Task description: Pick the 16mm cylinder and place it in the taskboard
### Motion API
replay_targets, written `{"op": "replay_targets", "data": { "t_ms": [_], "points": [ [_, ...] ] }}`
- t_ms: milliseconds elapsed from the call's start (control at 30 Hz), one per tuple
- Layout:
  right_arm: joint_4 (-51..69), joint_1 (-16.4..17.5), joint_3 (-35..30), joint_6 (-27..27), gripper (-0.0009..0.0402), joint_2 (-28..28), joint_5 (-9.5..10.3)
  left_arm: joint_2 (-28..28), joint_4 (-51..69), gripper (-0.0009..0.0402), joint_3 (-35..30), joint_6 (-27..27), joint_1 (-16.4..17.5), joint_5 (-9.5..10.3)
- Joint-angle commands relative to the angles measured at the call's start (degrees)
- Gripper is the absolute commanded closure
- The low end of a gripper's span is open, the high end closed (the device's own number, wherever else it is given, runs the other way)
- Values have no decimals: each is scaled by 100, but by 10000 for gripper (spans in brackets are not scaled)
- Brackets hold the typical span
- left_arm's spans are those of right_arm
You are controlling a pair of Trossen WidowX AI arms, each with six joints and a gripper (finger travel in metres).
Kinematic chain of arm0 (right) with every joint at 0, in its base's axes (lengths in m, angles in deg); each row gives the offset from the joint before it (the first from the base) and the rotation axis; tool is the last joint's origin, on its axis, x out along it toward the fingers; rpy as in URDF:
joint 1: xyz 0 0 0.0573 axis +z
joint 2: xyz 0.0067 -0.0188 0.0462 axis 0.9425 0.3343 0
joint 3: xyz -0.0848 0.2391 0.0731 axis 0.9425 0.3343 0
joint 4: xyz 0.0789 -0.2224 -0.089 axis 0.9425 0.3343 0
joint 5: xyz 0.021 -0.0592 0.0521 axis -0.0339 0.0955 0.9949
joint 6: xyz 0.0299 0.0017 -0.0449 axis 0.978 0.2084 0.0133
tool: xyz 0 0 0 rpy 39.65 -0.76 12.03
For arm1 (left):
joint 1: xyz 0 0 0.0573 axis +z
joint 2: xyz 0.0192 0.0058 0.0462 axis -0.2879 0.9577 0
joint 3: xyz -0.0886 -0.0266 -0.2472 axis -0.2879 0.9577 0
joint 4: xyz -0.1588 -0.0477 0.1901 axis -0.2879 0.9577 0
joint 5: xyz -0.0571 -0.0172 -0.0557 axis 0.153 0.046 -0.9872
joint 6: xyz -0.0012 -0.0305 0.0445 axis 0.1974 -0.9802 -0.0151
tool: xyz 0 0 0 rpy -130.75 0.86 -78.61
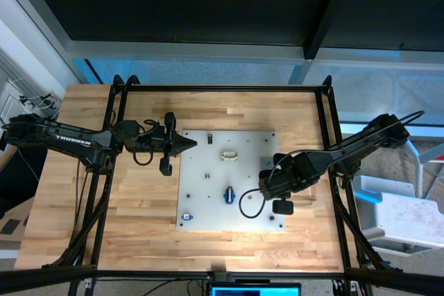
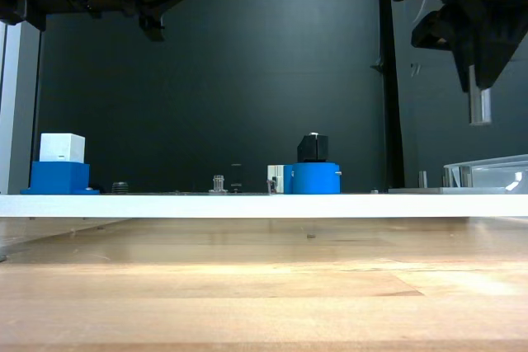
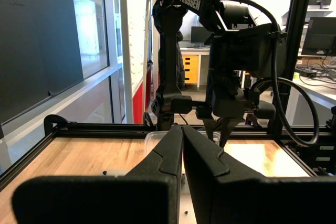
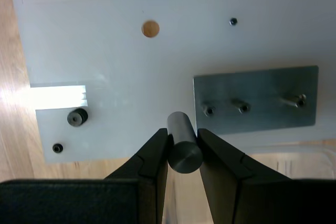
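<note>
Steel-grey 16mm cylinder (image 4: 184, 145): gripped upright between the fingers of the right gripper (image 4: 182, 136). The grip was near the upper end, apparently so the lower end hung free for insertion. It was carried well above the taskboard (image 4: 126, 77), over the edge beside the grey metal block (image 4: 257, 98).

Round hole (image 4: 150, 28): open, with wood colour showing through and nothing seated in it. Judged the likely socket; it lay well apart from the cylinder.

Left gripper (image 3: 182, 128): fingers pressed together on nothing, hovering high at the board's left edge, presumably parked clear of the work.

Clear tray (image 2: 491, 172): sat on the wooden desk (image 1: 139, 227), just beside the board's right side and near the right gripper. The part in view held nothing; the rest could not be told.

Blue fitting (image 2: 316, 177): fixed upright on the board.
</note>
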Motion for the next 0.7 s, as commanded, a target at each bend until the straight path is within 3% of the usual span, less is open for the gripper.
{"op": "replay_targets", "data": {
  "t_ms": [33, 300, 400, 633, 700],
  "points": [
    [-9, -46, -160, -37, 370, 186, 2, 0, -2, 393, -2, 2, 2, -2],
    [-44, -144, -431, -140, 370, 485, 9, 0, -2, 393, -2, 2, 2, -2],
    [-50, -208, -551, -203, 370, 627, 122, 0, -2, 393, -2, 2, 2, -2],
    [-254, -332, -643, -389, 370, 833, 175, 0, -2, 393, -2, 2, 2, -2],
    [-330, -352, -647, -402, 370, 850, 302, 0, -2, 393, -2, 2, 0, -2]
  ]
}}
